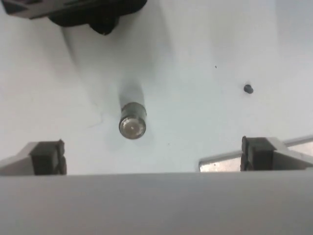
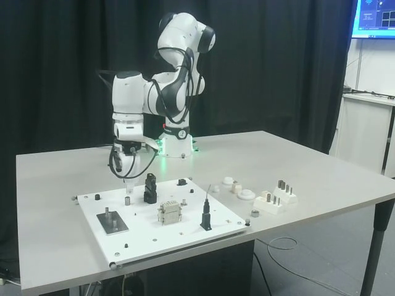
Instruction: Pick square peg 4.
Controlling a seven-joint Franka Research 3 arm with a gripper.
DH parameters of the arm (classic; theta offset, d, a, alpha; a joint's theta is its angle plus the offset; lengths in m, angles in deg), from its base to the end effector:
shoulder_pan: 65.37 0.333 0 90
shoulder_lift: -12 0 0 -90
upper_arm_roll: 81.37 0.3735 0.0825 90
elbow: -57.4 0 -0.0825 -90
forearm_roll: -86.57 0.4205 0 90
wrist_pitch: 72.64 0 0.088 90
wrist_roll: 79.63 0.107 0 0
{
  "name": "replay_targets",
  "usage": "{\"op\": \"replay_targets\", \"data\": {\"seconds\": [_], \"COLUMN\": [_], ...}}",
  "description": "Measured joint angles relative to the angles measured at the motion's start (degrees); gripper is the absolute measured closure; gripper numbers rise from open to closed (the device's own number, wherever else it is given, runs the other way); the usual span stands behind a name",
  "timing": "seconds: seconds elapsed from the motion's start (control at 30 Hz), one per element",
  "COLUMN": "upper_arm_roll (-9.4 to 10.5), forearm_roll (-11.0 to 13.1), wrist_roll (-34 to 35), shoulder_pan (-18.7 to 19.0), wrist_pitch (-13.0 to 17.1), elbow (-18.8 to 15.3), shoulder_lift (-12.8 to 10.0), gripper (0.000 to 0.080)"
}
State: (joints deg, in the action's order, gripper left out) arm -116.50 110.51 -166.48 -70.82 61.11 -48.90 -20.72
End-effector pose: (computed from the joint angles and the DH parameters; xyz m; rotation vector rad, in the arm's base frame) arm 0.5568 -0.4159 0.2862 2.9609 0.9167 0.0126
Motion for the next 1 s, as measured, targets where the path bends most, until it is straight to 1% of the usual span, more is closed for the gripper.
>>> {"op": "replay_targets", "data": {"seconds": [0.17,0.37,1.0], "upper_arm_roll": [-0.01,-0.01,-0.15], "forearm_roll": [-1.24,-1.99,-2.16], "wrist_roll": [0.81,1.36,1.99], "shoulder_pan": [0.04,0.06,0.06], "wrist_pitch": [-0.97,-1.35,-1.38], "elbow": [0.01,0.02,0.03], "shoulder_lift": [0.95,1.36,1.48], "gripper": [0.0005,0.0003,0.0003]}}
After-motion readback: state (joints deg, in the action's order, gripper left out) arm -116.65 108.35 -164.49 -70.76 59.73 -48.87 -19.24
